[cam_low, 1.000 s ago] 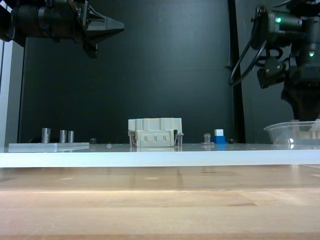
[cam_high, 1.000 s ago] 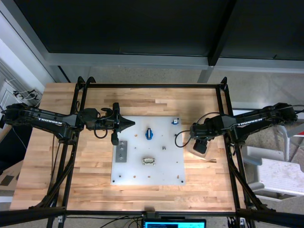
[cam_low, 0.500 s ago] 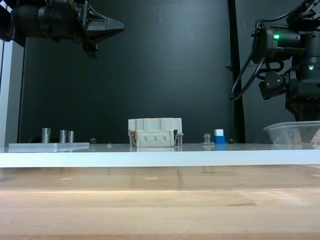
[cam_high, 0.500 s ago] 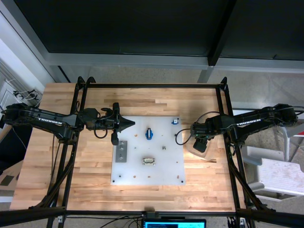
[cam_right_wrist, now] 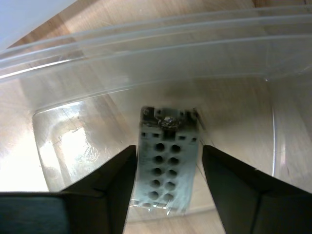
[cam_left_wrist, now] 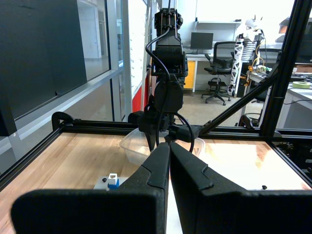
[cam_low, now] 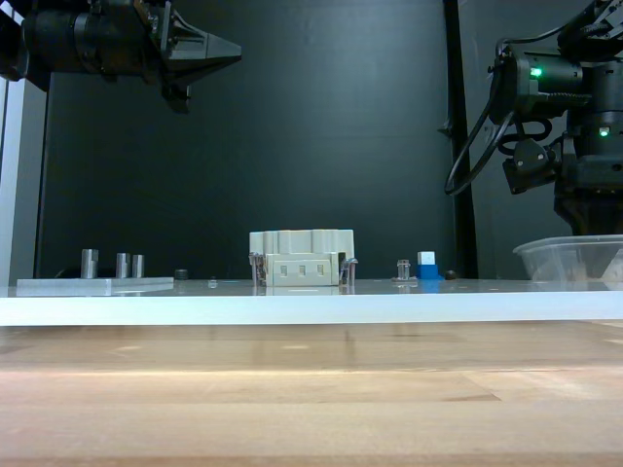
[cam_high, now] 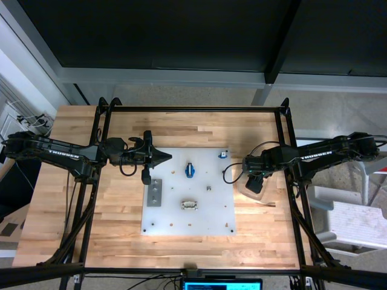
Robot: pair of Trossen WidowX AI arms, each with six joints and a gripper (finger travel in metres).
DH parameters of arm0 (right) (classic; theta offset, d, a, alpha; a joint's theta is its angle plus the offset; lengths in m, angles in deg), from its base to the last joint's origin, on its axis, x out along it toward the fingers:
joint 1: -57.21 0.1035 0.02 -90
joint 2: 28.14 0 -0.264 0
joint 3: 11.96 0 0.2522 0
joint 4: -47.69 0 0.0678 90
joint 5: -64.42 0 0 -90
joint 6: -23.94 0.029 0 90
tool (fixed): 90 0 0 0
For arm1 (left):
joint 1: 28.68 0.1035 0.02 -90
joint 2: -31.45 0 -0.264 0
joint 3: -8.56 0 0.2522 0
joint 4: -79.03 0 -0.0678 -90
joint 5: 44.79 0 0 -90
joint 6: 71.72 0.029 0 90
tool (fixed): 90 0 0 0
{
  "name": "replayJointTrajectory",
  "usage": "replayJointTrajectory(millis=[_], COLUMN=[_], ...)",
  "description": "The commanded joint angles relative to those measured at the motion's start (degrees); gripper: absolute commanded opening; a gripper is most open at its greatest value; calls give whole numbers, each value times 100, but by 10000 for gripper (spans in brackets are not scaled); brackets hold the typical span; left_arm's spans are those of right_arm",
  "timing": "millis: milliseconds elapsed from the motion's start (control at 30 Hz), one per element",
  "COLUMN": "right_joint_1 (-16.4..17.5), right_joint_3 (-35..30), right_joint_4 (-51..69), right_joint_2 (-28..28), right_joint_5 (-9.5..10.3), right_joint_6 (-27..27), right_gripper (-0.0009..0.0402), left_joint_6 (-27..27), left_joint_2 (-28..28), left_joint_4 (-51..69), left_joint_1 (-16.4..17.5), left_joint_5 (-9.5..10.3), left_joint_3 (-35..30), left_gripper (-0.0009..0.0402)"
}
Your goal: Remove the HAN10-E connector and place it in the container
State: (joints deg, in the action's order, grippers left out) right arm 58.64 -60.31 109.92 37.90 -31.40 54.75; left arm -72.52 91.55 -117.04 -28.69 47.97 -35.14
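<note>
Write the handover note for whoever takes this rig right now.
Left gripper: shut, holding nothing, parked high over the far left part of the white board.
Right gripper: open, pointing down into the container, to the right of the board.
HAN10-E connector: inside the container, between the open fingers, apparently released.
Done: removal and placement, it seems.
Left: lift the right arm clear.
Note: a pale housing block sits on the board.
</note>
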Motion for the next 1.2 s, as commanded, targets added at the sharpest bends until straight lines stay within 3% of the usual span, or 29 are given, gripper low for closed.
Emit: replayJointTrajectory(millis=[33, 333, 967, 1200], right_joint_1=[4, 4, 35, 37], right_joint_3=[-4, -195, -1467, -1556], right_joint_4=[-2, 166, 1427, 1513], right_joint_2=[4, -7, -188, -186], right_joint_5=[-15, -15, -17, -17], right_joint_6=[2, 2, -131, -173], right_gripper=[234, 282, 257, 251], left_joint_6=[0, 0, 0, 0], left_joint_2=[0, 0, 0, 0], left_joint_4=[-2, -2, -2, -2], left_joint_1=[2, 2, 2, 2], left_joint_5=[0, 2, 0, 0], left_joint_3=[-2, -2, -2, -2], left_gripper=[0, 0, 0, 0])
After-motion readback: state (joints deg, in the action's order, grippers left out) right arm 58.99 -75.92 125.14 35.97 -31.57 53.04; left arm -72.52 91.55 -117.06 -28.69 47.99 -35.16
